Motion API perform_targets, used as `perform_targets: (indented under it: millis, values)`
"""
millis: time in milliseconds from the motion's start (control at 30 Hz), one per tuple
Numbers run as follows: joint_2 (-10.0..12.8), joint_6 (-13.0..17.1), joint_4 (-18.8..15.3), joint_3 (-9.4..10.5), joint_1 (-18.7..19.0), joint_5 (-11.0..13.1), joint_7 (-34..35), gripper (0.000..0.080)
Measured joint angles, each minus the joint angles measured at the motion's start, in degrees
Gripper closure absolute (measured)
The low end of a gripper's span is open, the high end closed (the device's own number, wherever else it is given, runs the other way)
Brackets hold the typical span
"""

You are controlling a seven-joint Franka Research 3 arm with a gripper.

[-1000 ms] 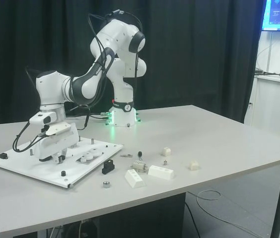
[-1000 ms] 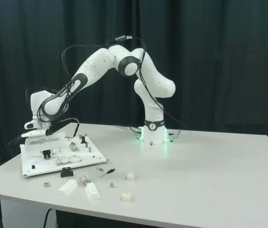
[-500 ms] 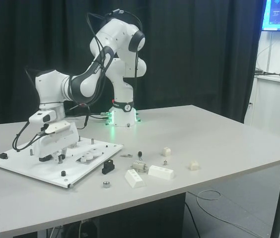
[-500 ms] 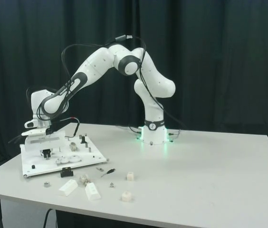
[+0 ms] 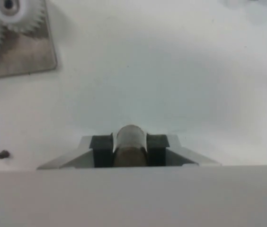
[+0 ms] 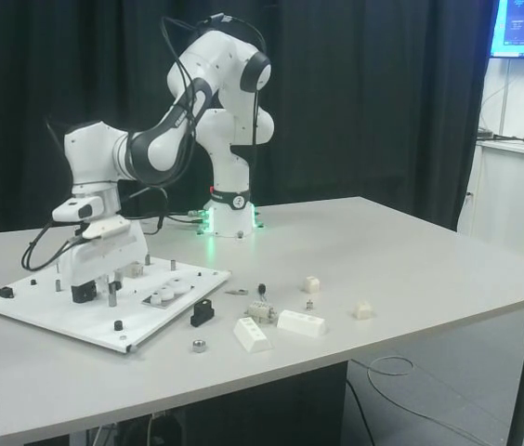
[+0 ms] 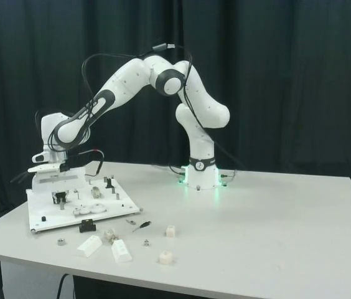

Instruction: Remove round peg 4.

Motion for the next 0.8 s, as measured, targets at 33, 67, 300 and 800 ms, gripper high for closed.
perform_targets:
  millis: [33, 67, 300, 800]
  values:
    - [-0.40, -0.08, -0.10, 0.00, 0.01, -0.01, 0.00, 0.0657]
    - [-0.85, -0.22, -0.18, 0.01, 0.02, -0.01, 0.00, 0.0657]
    - [-3.71, -1.47, -0.29, -0.01, 0.14, -0.74, 0.00, 0.0657]
    - [-5.91, -1.91, -0.29, -0.03, 0.17, -1.62, 0.56, 0.0657]
